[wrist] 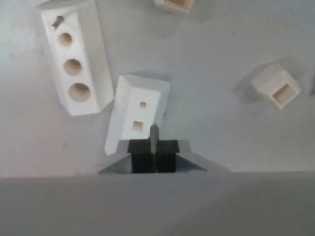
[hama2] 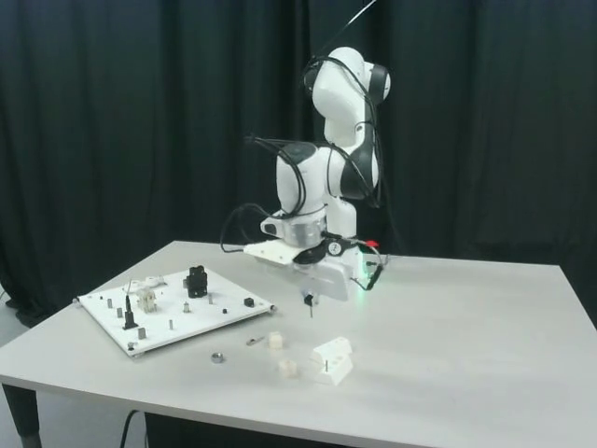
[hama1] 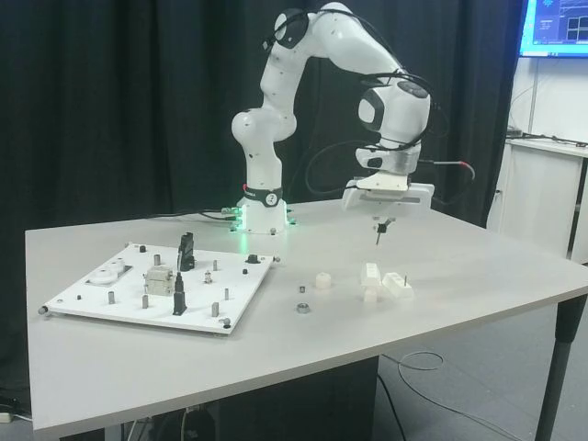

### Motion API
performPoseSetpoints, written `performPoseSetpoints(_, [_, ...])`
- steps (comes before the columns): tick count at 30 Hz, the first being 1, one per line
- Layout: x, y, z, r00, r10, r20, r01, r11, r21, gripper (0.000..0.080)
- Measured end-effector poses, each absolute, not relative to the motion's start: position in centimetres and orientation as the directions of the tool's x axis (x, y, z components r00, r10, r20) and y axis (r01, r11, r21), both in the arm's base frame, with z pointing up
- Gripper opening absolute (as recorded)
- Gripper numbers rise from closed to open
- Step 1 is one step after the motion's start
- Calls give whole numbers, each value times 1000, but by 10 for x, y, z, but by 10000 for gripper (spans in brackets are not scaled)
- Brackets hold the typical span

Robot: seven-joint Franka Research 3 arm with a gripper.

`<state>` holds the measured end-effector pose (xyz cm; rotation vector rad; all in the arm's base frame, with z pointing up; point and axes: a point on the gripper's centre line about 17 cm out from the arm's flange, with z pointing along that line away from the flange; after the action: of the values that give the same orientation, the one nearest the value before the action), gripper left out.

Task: Place square peg 1.

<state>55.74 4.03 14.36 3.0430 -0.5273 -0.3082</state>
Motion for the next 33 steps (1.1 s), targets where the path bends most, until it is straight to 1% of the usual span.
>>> performPoseSetpoints(17, [554,-4,104,928,-358,-101,-347,-932,107,21])
performPoseSetpoints(33, [550,-39,69,948,-319,-4,-318,-945,73,21])
